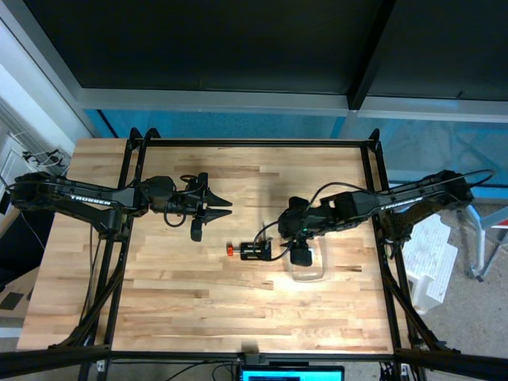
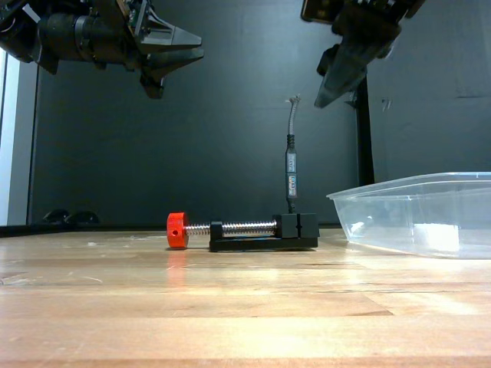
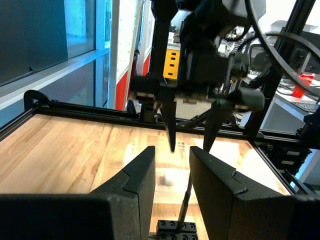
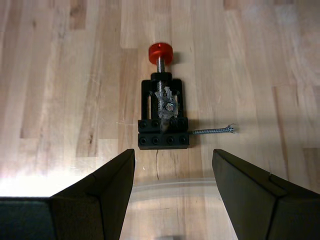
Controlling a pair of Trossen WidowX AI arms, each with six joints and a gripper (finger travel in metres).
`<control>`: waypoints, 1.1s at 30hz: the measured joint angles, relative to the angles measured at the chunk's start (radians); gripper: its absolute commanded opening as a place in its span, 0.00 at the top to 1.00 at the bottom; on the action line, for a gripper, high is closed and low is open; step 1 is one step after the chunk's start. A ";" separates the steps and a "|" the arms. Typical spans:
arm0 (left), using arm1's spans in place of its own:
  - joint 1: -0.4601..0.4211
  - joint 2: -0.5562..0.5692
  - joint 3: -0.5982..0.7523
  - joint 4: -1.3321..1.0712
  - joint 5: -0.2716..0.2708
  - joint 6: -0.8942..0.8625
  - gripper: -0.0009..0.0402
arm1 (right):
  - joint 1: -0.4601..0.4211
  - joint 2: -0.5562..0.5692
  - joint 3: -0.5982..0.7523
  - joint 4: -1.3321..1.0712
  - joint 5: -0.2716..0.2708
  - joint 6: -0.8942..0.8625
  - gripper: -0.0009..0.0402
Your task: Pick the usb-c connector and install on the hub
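The right gripper [image 2: 326, 86] hangs above the table with its fingers spread wide and nothing between them. It is poised over the near end of a small black vise [image 4: 164, 120] and the rim of a clear plastic container [image 4: 175, 182]. The left gripper [image 2: 196, 46] is also released and empty. It is raised well off to the left, pointing inward toward the right one.

The usb-c connector [image 2: 291, 172] is in neither gripper. It stands upright at the vise's block end, apart from both sets of fingers, and a short braided cable stub [image 2: 292, 115] rises from its top. Whether its lower end is plugged into anything there cannot be told. The vise lies flat, its threaded screw running to a red knob [image 2: 177, 230] on the left.

The container sits just right of the vise on the butcher-block table [image 1: 198, 302]. A black tube frame [image 1: 127, 238] borders the wood. A dark panel closes the far side, and a lit screen [image 1: 290, 373] shows at the near edge. Past the left gripper's fingers are tall windows and cluttered benches.
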 measured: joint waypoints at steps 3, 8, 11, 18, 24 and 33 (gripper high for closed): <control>0.000 0.000 0.000 -0.001 0.000 0.000 0.76 | 0.000 -0.017 -0.004 -0.002 0.000 0.003 0.49; 0.000 0.000 0.000 -0.001 0.000 0.000 0.76 | 0.000 -0.029 -0.004 -0.004 0.000 0.007 0.54; 0.000 0.000 0.000 0.000 0.000 0.000 0.76 | 0.000 -0.038 -0.004 -0.004 0.000 -0.009 0.59; 0.000 0.002 0.000 0.000 0.000 0.000 0.76 | -0.043 -0.128 -0.067 0.117 0.007 -0.062 0.82; 0.000 0.002 0.000 0.000 0.000 0.000 0.76 | -0.120 -0.237 -0.188 0.348 0.008 -0.111 0.96; 0.000 0.002 0.000 0.000 0.000 0.000 0.76 | -0.192 -0.351 -0.346 0.670 -0.021 -0.136 0.98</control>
